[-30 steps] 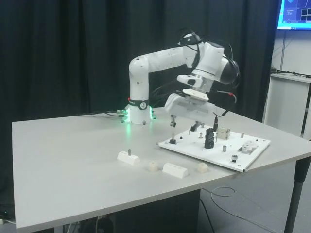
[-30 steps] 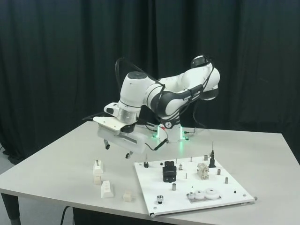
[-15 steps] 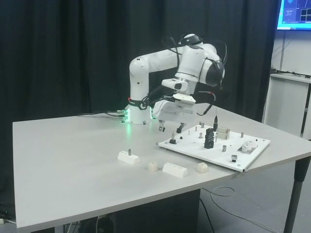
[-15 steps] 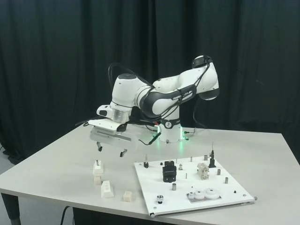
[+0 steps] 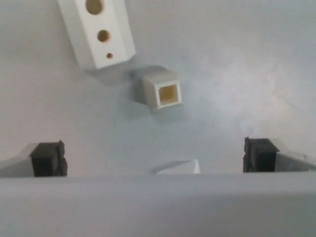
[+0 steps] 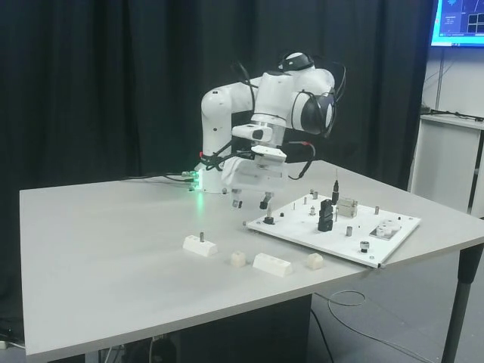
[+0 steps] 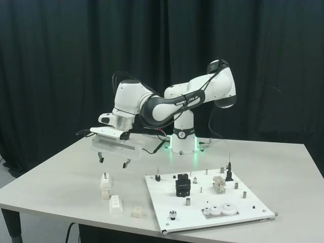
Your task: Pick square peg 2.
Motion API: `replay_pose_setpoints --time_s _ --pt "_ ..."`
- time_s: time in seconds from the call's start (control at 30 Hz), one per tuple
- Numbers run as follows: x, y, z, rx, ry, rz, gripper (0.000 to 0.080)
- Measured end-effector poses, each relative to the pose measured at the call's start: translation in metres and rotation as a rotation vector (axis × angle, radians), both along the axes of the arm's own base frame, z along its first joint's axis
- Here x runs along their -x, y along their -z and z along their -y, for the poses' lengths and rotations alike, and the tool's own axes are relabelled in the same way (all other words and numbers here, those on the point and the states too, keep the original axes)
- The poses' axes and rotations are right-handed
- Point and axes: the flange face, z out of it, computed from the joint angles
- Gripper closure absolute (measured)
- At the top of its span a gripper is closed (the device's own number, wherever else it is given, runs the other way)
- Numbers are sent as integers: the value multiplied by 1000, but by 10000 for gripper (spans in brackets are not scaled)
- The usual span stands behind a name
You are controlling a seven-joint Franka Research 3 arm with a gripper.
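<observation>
Since a second ago arm has swung off white board (image 6: pixel 333 227) toward loose blocks | square peg 2 (image 5: pixel 162 90): small cube with square socket, on grey table (image 6: pixel 106 242), at 5 o'clock of drilled block (image 5: pixel 98 30) | likely light, stiff, slick; pinch opposite flat sides | gripper (image 5: pixel 153 157) empty, jaws wide, hovering above.

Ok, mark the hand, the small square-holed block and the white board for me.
hand (image 7: pixel 112 161), second room view, midway between its open fingertips.
small square-holed block (image 5: pixel 163 90), wrist view, on its face with the square hole.
white board (image 7: pixel 263 211), second room view, a bare patch near its corner.
</observation>
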Motion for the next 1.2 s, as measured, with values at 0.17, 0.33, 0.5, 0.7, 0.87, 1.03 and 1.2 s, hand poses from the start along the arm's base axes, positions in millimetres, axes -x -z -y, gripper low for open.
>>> replay_pose_setpoints --time_s 0.17,0.33,0.5,0.7,0.87,1.03,1.2 --pt "7 2 12 -12 -7 8 3" --pt "13 5 22 -26 -5 13 3" --pt "18 8 29 -45 -12 12 3" --pt "20 11 32 -70 -34 -1 3" --pt "21 13 31 -81 -57 -12 3" --pt "21 13 31 -83 -94 -22 3" --pt "22 14 31 -90 -102 -27 3"
